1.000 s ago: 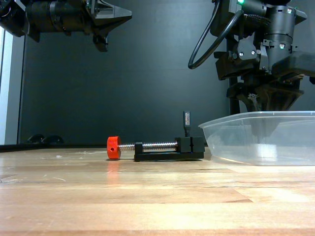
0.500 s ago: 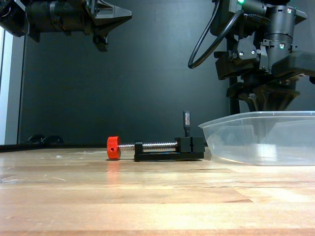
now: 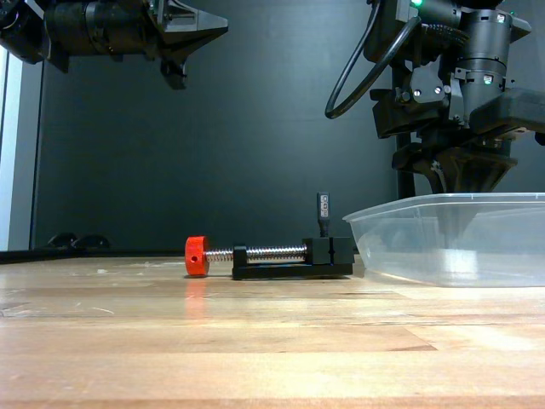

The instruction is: Pick the usb-c connector and install on the hub

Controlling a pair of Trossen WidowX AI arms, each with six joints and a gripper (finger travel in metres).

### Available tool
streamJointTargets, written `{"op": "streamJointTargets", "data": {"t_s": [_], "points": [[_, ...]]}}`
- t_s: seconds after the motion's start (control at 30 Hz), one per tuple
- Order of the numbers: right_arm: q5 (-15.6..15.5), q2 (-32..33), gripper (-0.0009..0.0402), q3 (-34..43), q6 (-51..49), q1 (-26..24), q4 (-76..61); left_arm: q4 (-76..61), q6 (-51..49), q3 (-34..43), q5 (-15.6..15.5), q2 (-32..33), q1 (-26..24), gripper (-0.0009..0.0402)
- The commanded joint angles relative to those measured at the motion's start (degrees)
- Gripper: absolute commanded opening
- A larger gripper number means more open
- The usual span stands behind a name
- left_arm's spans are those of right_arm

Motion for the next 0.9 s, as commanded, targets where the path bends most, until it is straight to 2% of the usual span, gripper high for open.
{"op": "streamJointTargets", "data": {"t_s": [0.03, 0.23, 0.63, 0.9], "points": [[0.00, -0.57, 0.0000, 0.04, 0.04, 0.02, -0.15, 0.02, 0.02, 0.02, 0.02, 0.02, 0.02, 0.0000], [0.07, -2.67, 0.0000, 1.11, 0.00, 0.00, -2.78, 0.02, 0.00, 0.02, 0.02, 0.02, 0.00, 0.0000], [0.15, -6.25, 0.0000, 8.31, 0.96, -0.26, -9.49, 0.02, 0.00, 0.02, 0.02, 0.02, 0.00, 0.0000], [0.13, -6.40, 0.0000, 10.54, 2.01, -0.37, -13.14, 0.02, 0.00, 0.02, 0.04, 0.02, 0.02, 0.0000]]}}
